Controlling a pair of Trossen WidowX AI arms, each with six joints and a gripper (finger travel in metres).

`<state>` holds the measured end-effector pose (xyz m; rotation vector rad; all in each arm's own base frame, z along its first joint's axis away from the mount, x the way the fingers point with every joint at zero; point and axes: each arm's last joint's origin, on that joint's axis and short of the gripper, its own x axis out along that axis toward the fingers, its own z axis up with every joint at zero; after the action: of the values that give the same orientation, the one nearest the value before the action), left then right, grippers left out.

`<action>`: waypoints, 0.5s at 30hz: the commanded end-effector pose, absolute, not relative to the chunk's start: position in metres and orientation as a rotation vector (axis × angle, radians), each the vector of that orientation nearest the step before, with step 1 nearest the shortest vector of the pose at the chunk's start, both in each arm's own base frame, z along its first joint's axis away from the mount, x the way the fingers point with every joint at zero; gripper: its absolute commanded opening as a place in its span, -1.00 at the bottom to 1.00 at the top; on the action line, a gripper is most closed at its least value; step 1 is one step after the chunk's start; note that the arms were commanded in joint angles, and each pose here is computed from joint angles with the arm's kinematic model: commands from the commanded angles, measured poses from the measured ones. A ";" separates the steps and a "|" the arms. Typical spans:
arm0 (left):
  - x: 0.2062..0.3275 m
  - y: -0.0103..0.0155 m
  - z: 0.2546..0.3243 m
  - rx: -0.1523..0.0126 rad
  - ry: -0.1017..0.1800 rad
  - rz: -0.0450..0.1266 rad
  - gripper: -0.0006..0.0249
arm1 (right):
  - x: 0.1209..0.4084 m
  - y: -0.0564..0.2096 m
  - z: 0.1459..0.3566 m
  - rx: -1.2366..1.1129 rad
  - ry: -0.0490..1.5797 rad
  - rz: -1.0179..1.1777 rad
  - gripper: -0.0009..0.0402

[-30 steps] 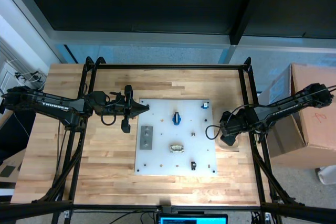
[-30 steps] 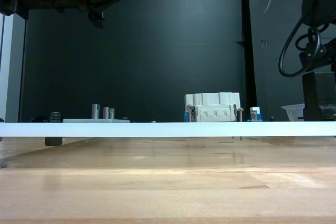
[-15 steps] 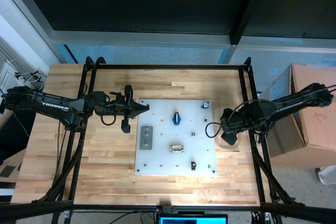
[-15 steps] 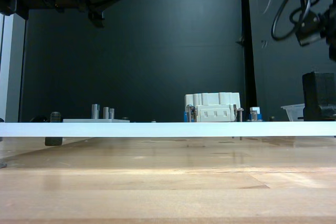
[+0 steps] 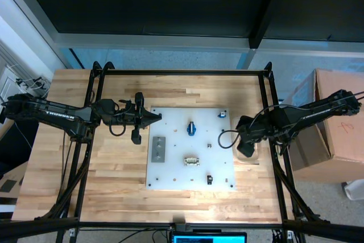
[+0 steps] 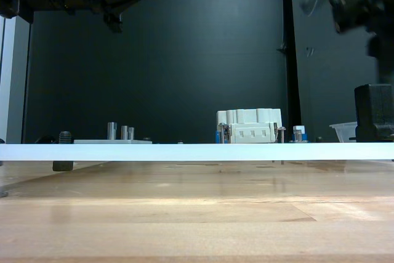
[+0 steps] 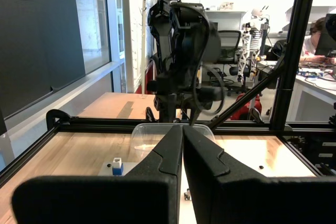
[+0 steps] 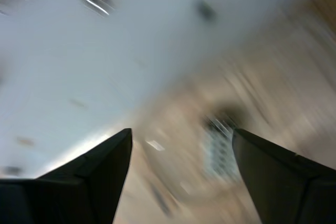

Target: Remove the HAN10E connector from the taskboard and place in the container

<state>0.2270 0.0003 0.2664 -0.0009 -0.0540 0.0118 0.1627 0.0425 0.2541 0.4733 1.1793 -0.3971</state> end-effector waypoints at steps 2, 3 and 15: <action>0.227 0.0003 0.2664 -0.001 -0.054 0.012 -0.95 | 0.181 0.045 0.273 0.412 0.980 -0.279 0.02; 0.227 0.0003 0.2664 -0.001 -0.054 0.012 -0.95 | 0.184 0.046 0.278 0.387 0.944 -0.256 -0.05; 0.227 0.0004 0.2664 -0.001 -0.054 0.012 -0.95 | 0.231 0.020 0.314 0.149 0.489 -0.082 -0.75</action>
<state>0.2269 0.0003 0.2665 -0.0013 -0.0544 0.0118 0.2260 0.0226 0.3130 0.1722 0.5277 -0.0927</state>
